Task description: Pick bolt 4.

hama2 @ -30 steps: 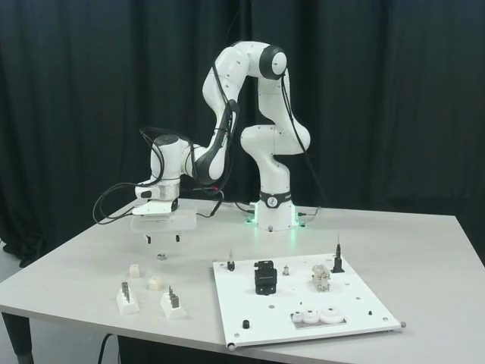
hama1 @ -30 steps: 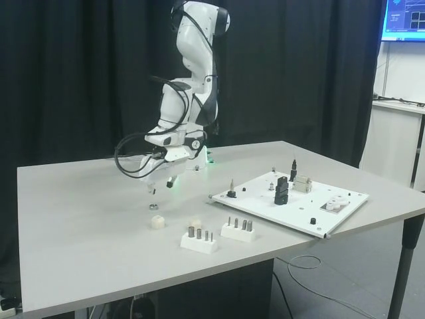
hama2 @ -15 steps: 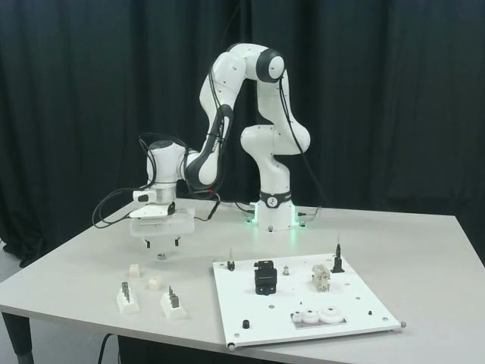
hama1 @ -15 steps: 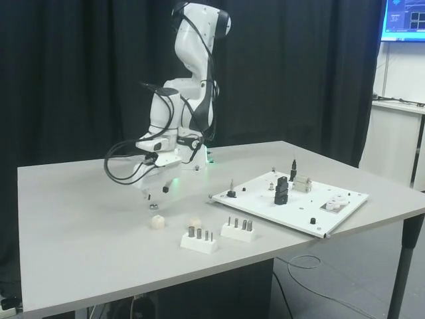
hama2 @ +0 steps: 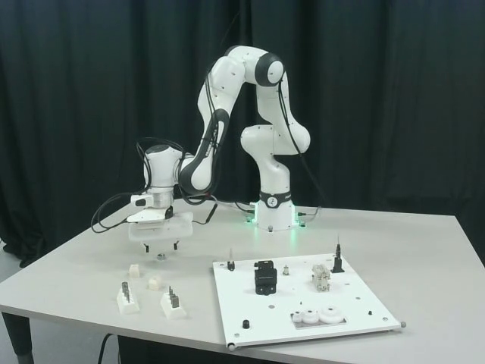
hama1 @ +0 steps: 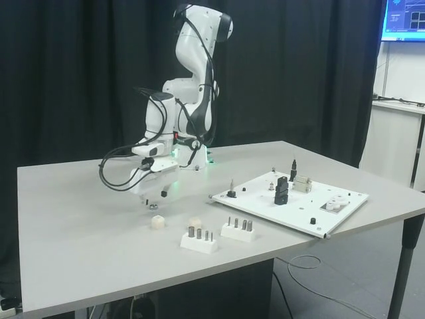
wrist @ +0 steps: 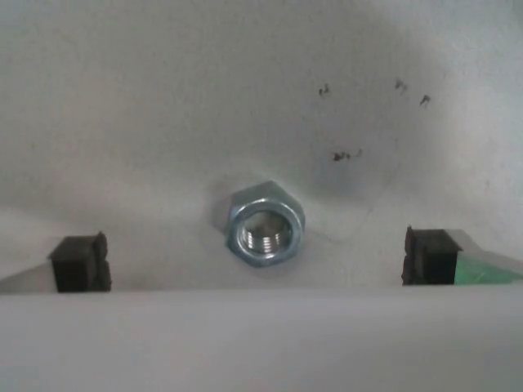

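I'm seeing the gripper (wrist: 253, 261) hovering w/ jaws spread wide, gripping nothing — a hex nut (wrist: 265, 223) is lying between them on the grey table (wrist: 163, 98).

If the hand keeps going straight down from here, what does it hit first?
Most likely the hex nut on the grey table: it lies between the open fingers of the hand. Height above it is unclear.

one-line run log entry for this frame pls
phase: approach | pincer: open, above hex nut lying flat on grey table | contact: none | held: nothing | bolt holders: untouched
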{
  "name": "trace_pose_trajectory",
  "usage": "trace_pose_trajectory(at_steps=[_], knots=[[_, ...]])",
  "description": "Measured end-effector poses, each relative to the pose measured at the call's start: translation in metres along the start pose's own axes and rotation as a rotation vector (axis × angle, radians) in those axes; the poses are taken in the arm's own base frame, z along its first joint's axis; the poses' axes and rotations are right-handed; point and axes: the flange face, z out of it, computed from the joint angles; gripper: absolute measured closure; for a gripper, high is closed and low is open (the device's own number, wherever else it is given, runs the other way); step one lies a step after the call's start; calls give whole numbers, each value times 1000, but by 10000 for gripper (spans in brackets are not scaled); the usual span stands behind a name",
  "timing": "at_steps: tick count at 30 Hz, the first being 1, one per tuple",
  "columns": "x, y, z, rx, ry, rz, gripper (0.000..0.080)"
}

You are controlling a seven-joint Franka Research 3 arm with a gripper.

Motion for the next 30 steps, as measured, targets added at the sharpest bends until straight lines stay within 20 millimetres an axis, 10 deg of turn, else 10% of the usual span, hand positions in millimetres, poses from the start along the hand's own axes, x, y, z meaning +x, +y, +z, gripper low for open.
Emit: trace_pose_trajectory(at_steps=[30], knots=[[-4, 7, 28, 4, -36, 17, 3]])
